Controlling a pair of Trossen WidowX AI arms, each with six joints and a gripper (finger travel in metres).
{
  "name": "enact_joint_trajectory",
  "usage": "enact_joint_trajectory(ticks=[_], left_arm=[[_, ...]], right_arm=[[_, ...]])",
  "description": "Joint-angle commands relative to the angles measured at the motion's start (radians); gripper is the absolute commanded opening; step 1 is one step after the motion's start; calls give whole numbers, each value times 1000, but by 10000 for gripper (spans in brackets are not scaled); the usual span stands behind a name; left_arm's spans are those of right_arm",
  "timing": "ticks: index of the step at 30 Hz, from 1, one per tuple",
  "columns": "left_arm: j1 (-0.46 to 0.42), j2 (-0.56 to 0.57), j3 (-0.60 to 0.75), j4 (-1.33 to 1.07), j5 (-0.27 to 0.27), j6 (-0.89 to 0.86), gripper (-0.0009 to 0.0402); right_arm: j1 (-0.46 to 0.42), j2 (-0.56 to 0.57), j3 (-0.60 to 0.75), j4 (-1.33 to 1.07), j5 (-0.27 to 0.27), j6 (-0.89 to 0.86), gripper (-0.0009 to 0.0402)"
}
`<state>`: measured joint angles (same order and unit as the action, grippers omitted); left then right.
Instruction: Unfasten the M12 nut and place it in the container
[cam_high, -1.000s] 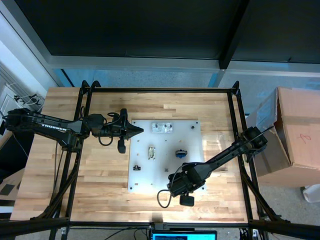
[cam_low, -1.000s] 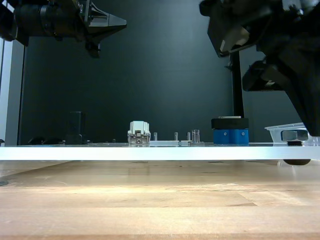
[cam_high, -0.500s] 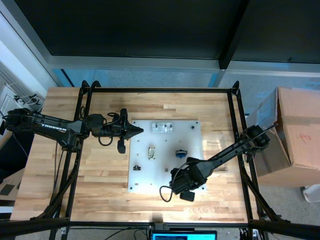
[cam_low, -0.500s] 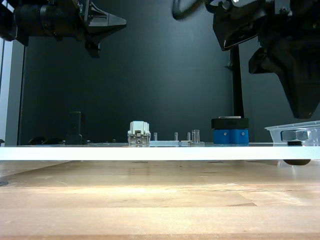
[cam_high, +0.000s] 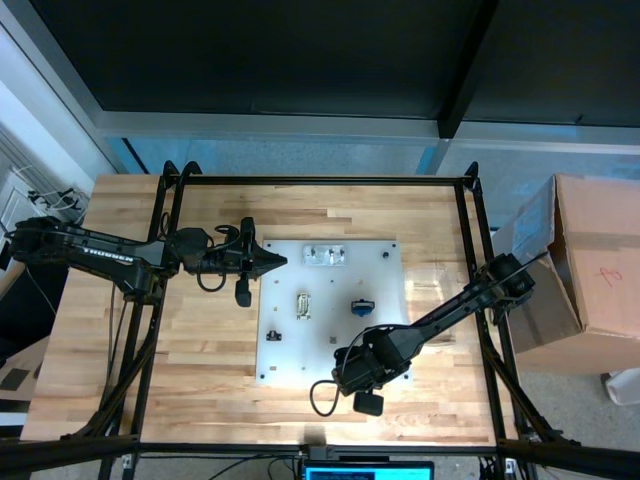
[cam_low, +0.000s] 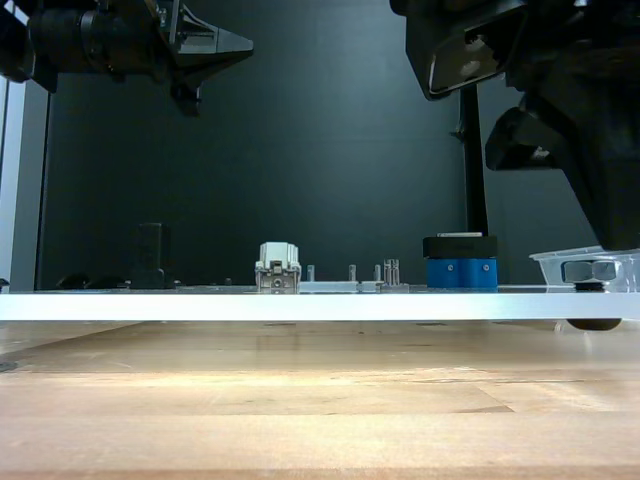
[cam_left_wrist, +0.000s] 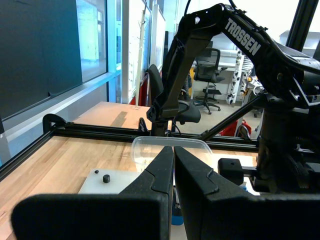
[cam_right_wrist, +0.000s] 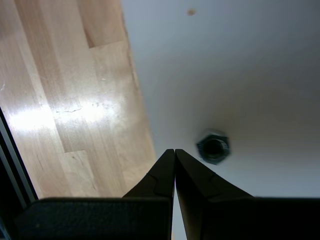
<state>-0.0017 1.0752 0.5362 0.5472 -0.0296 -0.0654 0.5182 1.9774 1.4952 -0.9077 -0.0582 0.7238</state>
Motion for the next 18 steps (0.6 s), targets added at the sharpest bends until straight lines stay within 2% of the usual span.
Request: enact_joint_trajectory(ticks=[1, 4, 8, 11, 13, 18], left_arm=[[0, 0, 0, 0, 0, 0, 0], [0, 0, 0, 0, 0, 0, 0], [0, 0, 0, 0, 0, 0, 0], [0, 0, 0, 0, 0, 0, 0], [0, 0, 0, 1, 0, 0, 0], [0, -2, 0, -18, 0, 0, 0]], right_arm=[[-1, 11, -2, 2, -15, -7, 0], [-1, 10, -10, -2, -5, -9, 0], [-1, 4, -7, -105, 124, 28, 0], [-1, 3, 12, -215, 167, 27, 0], [0, 1, 21, -220, 182, 28, 0], [0, -14, 20, -201, 180, 25, 0]])
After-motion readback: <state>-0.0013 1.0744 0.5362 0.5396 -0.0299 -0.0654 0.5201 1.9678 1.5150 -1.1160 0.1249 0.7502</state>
